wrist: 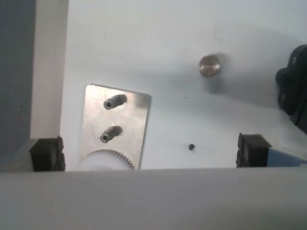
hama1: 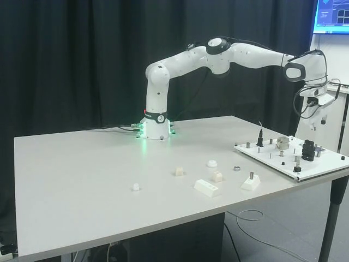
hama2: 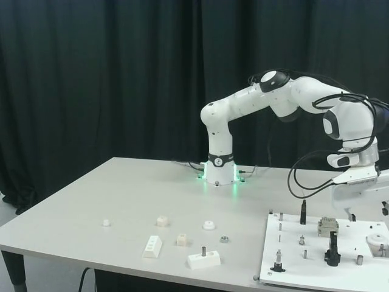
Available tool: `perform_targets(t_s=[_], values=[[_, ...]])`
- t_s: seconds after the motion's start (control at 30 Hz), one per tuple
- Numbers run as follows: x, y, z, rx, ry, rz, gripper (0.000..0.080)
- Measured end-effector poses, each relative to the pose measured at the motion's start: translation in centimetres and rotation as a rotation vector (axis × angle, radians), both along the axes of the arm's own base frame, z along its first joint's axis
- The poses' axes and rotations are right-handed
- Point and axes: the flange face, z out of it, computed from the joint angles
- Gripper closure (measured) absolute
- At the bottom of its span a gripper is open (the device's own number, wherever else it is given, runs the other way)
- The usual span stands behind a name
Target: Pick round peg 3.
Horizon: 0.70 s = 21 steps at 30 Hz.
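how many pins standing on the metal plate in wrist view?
2: one pin and a second pin nearer the white gear, both on the metal plate. The gripper body hides the plate's end, so more possible.

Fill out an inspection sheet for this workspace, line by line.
Surface: grey table; white board at its edge.
Job's things: round peg upright on the board; which is peg 3 cannot be told.
Clutter: small white blocks, white gear on metal plate.
Pincer: pincer open, above the board, holding nothing.
Cables: cable hangs under the table.
Surroundings: black curtain, screen.
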Motion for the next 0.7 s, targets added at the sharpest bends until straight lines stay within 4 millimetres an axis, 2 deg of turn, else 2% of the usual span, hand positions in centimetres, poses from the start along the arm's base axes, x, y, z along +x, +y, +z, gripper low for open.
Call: perform_targets(t_s=[0.43,0.7], values=[[0.5,-1.1,0.5,-0.025,0.004,0.001,0.0003],[1.2,-3.1,0.7,-0.095,0.011,-0.017,0.0003]])
